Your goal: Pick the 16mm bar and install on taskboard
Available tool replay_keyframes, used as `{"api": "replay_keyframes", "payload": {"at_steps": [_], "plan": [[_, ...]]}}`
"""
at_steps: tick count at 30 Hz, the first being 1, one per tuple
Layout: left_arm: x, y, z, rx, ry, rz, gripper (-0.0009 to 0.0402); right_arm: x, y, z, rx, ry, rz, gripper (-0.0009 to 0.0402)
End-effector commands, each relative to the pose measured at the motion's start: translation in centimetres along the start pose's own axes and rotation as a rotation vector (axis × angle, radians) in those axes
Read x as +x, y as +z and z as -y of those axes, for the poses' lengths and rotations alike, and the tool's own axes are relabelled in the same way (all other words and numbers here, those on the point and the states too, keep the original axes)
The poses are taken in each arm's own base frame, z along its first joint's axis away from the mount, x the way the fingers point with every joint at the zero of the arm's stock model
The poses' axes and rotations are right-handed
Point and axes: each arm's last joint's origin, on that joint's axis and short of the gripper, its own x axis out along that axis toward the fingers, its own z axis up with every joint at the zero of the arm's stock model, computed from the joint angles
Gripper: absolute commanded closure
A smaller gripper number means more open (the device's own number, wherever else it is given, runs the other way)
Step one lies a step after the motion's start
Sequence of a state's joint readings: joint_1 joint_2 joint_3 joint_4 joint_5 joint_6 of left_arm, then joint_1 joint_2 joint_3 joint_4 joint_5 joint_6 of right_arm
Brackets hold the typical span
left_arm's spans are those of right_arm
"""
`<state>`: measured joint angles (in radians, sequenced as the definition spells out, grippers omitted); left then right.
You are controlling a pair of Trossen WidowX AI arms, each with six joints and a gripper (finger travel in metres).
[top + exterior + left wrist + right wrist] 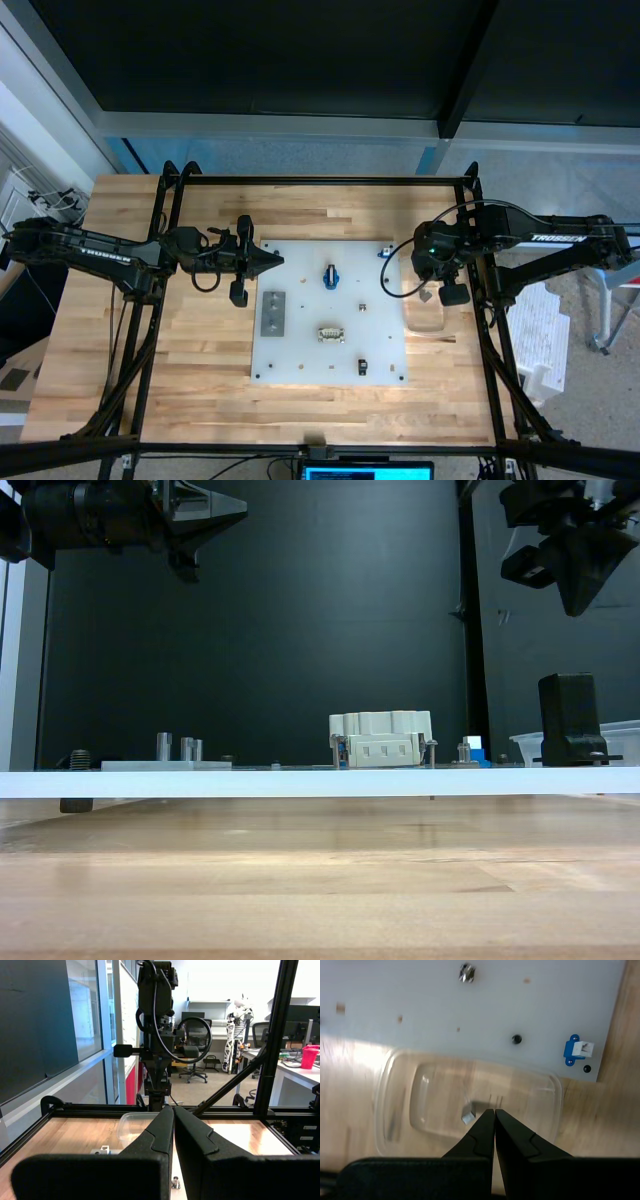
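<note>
The 16mm bar (468, 1118) is a tiny grey stub lying inside the clear plastic tray (395, 1110), just beside my right gripper's tips. My right gripper (494, 1110) hangs shut and empty above that tray (425, 320), off the right edge of the taskboard (300, 352). The taskboard is a white plate carrying a blue knob (331, 276), a grey two-hole block (273, 312) and a silver connector (331, 333). My left gripper (277, 258) is shut with nothing in it, held high over the board's left rear edge and pointing right.
A small black clip-like part (363, 366) stands near the board's front edge and rises tall in the low view (570, 722). A blue-and-white socket (579, 1049) sits at the board's back right corner. Black frame rails run around the wooden table (150, 350).
</note>
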<state>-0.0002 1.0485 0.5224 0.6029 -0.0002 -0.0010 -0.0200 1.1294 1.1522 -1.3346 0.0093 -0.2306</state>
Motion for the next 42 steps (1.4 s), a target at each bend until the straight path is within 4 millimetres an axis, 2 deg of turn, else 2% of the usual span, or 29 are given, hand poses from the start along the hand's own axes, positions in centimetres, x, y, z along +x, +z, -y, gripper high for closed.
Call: {"api": "replay_keyframes", "payload": {"at_steps": [1,12,21,25,35,42], "plan": [[0.0,0.0,0.0,0.000,0.000,0.000,0.0393,0.1,-0.2,-0.1,-0.077,0.007,-0.025,0.0393],[0.0,0.0,0.0,0.000,0.000,0.000,0.0393,0.4,-0.6,-0.2,-0.332,0.034,-0.086,0.0393],[0.0,0.0,0.0,0.000,0.000,0.000,0.0393,1.6,-1.0,-0.3,-0.443,0.002,-0.152,0.0386],[0.0,0.0,0.0,0.000,0.000,0.000,0.0393,2.6,-1.3,-0.7,-0.476,0.009,-0.189,0.0356],[0.0,0.0,0.0,0.000,0.000,0.000,0.0393,4.8,-1.5,-1.2,-0.495,0.008,-0.181,0.0246],[0.0,0.0,0.0,0.000,0.000,0.000,0.0393,6.2,-1.7,-1.6,-0.517,0.008,-0.172,0.0205]]}}
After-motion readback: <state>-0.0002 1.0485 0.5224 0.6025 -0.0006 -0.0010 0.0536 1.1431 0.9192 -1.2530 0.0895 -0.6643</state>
